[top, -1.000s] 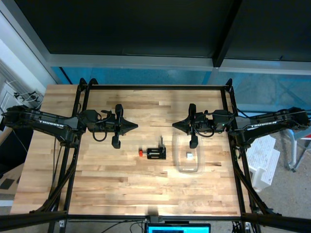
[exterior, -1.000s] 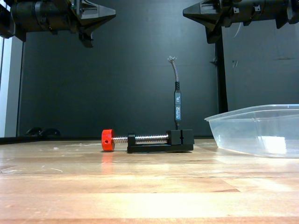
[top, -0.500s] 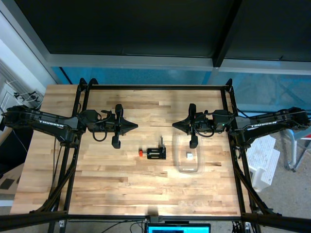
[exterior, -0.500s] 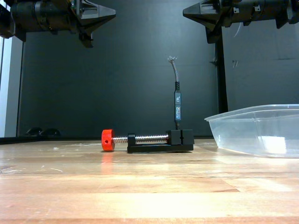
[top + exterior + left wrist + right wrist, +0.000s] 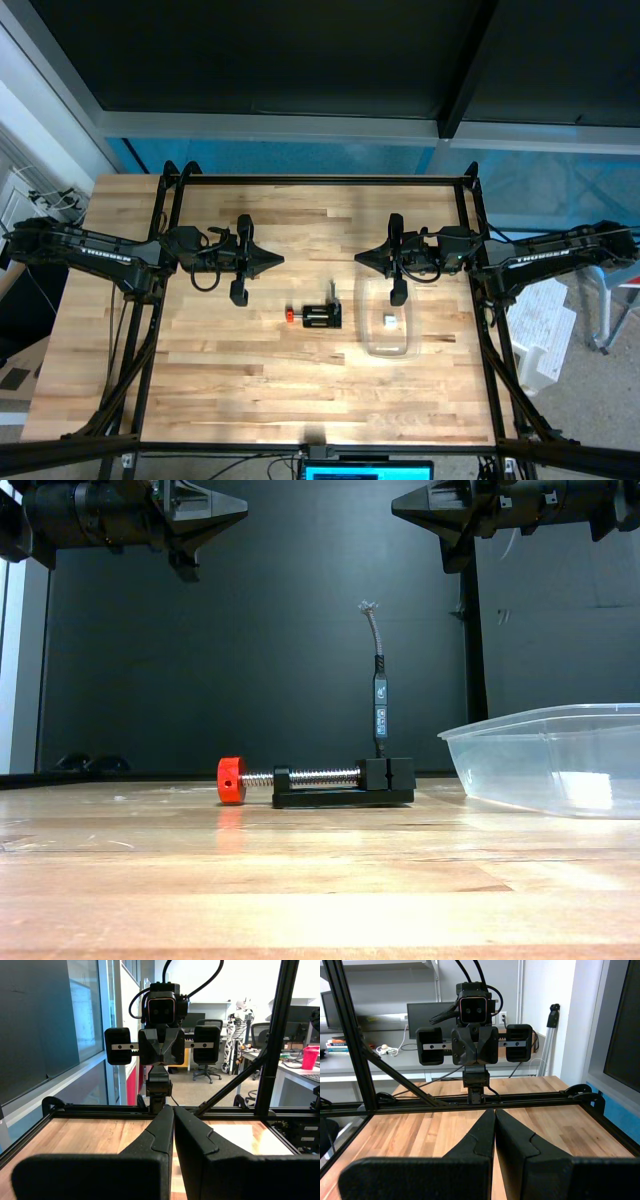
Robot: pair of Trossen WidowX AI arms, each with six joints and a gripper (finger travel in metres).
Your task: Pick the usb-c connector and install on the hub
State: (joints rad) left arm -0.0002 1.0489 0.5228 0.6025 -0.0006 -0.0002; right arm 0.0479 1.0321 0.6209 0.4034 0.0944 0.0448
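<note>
the left fingers [image 5: 172, 1110] are pressed together and hold nothing. they hang high in the air over the table [image 5: 250, 380]. the right fingers [image 5: 495, 1111] are pressed together too and hold nothing. they hang just as high. the two pairs point at each other, with a wide gap between their tips.

the connector [image 5: 381, 695] is far below both pairs of fingers, under the gap between them. it stands straight up out of the top of the vise [image 5: 345, 785], and nothing is holding it. i cannot tell how far down it sits. its grey cable [image 5: 374, 630] goes up from it and bends a little at its frayed end. the vise sits on the table, with its red knob [image 5: 230, 780] on the side toward the left fingers.

the clear tray [image 5: 560, 755] is low down on the right fingers' side, near the vise but not touching it. a small white block [image 5: 389, 320] lies in the tray.
</note>
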